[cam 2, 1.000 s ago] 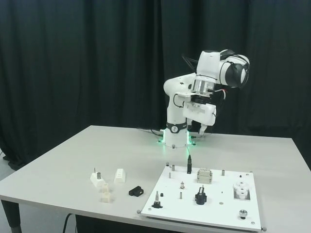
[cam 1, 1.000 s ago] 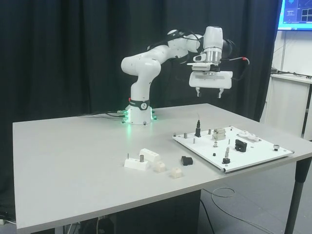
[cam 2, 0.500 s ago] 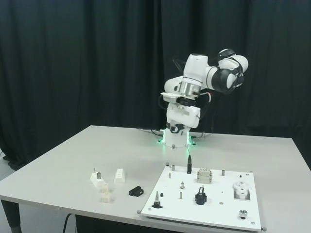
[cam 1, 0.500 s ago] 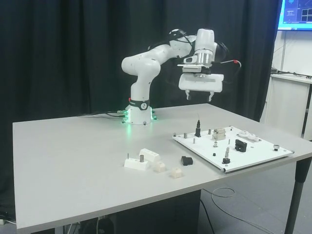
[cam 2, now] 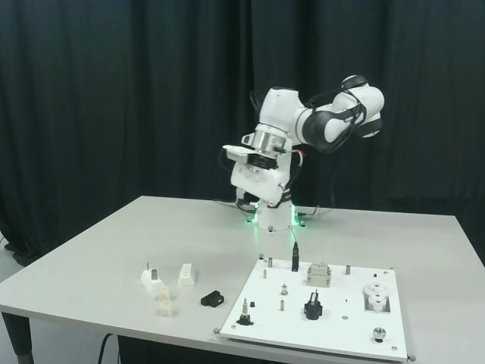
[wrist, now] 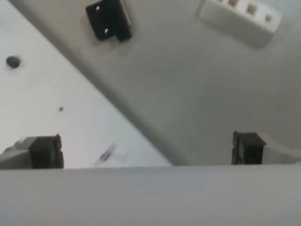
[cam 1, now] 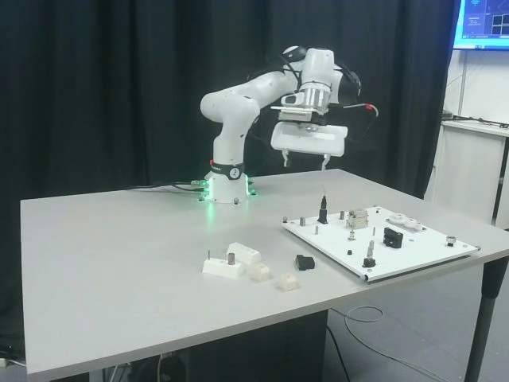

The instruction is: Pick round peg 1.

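- The grey table [cam 1: 119,239] carries the white board [cam 1: 413,247], seen whole only in the room views.
- The gripper [cam 1: 306,161] hangs high above the table, fingers [wrist: 44,151] spread and empty.
- The wrist view shows a black clip [wrist: 109,20] and a white block [wrist: 240,16].
- Round peg 1 is probably the upright peg [cam 1: 229,259] in the white holder [cam 1: 223,268], near the table's front.

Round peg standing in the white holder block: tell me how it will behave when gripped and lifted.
The peg looks short and stiff, so it should not bend. Its round side may slip, or roll if dropped on the table. It stands upright in the holder, which seems loose, so a slanted pull might tip that.
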